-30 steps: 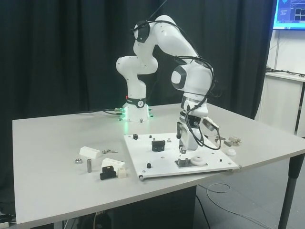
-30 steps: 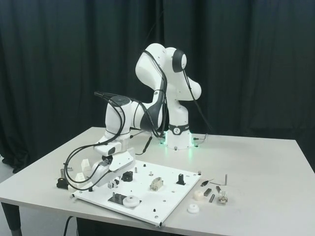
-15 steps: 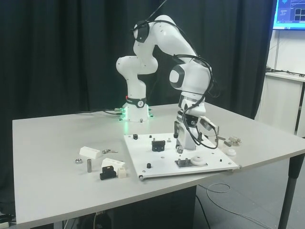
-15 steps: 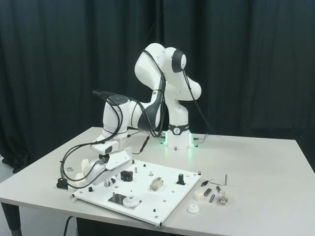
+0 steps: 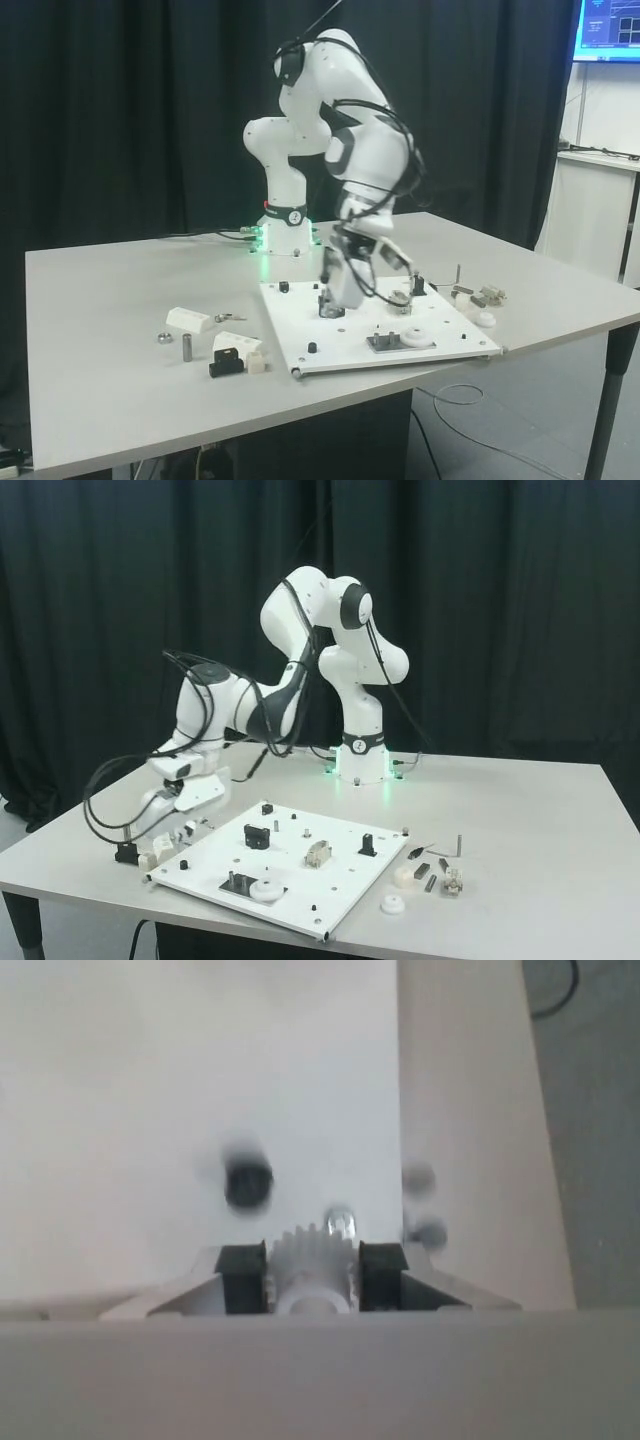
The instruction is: Place small gear.
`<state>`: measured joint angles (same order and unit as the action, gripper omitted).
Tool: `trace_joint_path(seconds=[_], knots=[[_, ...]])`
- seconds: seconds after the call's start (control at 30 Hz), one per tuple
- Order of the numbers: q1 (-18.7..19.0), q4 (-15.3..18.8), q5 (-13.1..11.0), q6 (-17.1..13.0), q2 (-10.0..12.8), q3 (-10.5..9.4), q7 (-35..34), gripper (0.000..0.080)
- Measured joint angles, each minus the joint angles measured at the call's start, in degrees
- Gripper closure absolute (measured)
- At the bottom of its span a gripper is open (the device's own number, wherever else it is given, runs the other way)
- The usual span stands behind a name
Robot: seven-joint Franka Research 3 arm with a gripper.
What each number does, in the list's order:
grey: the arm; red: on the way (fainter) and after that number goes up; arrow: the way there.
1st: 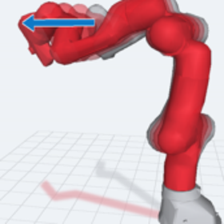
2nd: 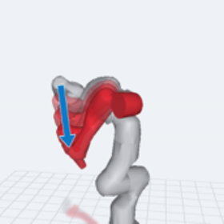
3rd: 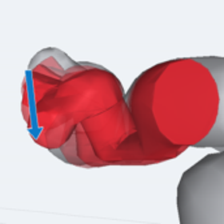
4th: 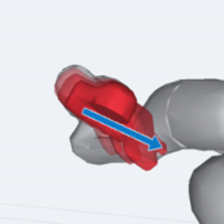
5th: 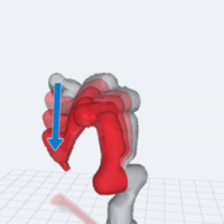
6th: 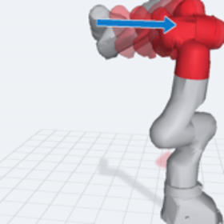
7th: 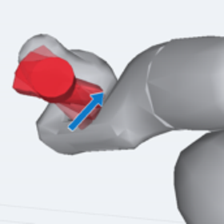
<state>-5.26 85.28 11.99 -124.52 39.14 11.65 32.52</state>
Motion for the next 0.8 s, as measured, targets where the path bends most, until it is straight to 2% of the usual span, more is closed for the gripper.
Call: trace_joint_path(seconds=[0.27, 0.57, 0.8], knots=[[-3.1, -0.09, 0.0, -1.61, 0.0, 2.92, 5.32, 0.0609], [-8.6, -0.08, -0.69, -3.94, 0.11, 3.75, 11.35, 0.0609], [-12.15, -0.06, -4.62, -6.45, 0.95, 4.2, 16.46, 0.0609]])
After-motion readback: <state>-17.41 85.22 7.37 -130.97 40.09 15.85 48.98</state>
